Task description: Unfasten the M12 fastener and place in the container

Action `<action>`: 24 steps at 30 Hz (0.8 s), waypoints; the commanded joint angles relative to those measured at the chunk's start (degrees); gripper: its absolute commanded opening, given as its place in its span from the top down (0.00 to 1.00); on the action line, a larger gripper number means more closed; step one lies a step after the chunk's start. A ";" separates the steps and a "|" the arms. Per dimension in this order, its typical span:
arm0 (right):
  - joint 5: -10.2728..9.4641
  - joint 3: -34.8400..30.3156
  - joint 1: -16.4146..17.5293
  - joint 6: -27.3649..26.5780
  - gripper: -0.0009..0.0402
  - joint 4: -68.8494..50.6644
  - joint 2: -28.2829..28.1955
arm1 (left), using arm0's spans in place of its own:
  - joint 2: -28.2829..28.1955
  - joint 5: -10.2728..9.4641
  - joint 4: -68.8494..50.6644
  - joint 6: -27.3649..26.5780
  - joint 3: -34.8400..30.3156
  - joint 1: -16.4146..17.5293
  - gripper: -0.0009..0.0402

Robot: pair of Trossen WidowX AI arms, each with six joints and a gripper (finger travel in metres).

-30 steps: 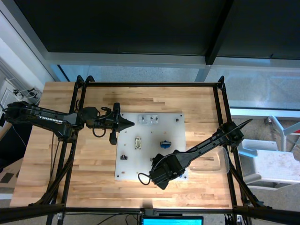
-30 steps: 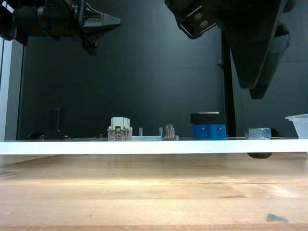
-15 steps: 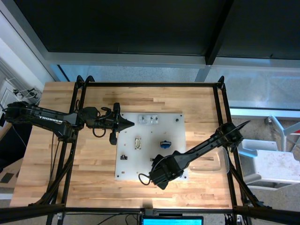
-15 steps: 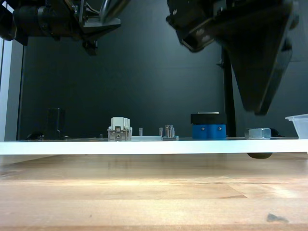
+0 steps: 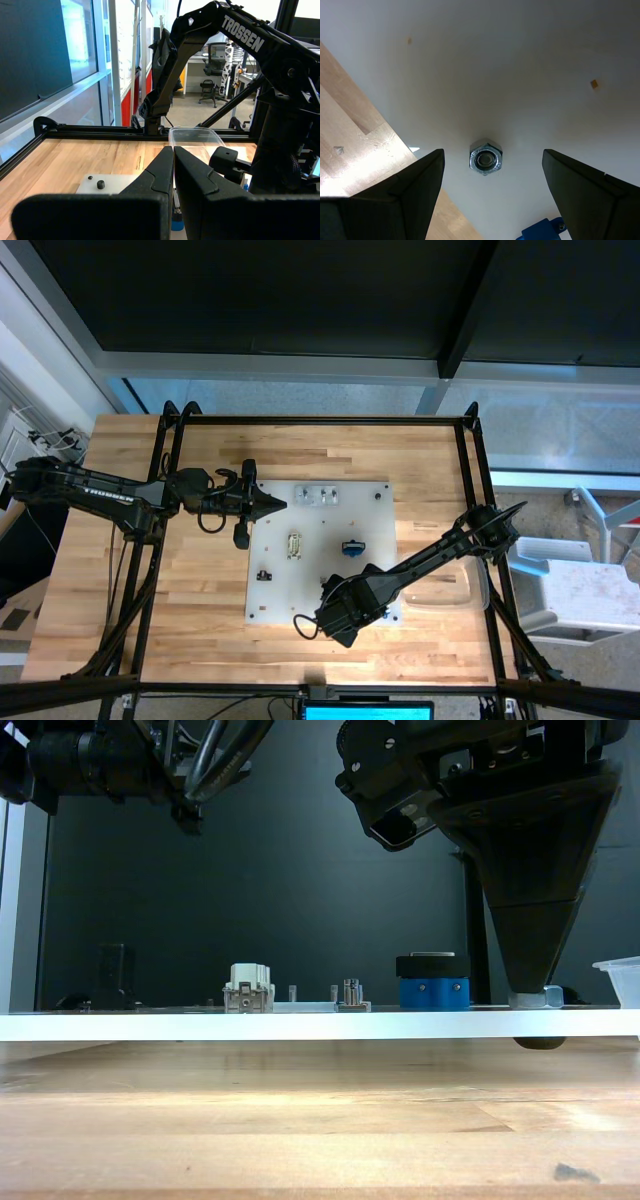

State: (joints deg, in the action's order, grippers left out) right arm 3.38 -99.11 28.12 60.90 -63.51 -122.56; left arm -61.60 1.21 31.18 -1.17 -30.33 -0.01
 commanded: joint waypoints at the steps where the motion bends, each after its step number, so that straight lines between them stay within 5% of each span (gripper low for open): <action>1: 0.07 0.31 -0.04 -0.20 0.35 0.02 -0.07 | 0.00 0.02 0.02 0.00 0.00 0.00 0.98; 24: -0.42 2.03 -0.39 -1.90 0.64 2.71 -0.07 | 0.00 0.02 0.02 -0.02 0.00 0.00 0.98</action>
State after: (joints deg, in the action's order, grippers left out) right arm 2.96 -97.19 27.75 59.02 -60.69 -122.61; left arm -61.60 1.23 31.18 -1.17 -30.30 -0.01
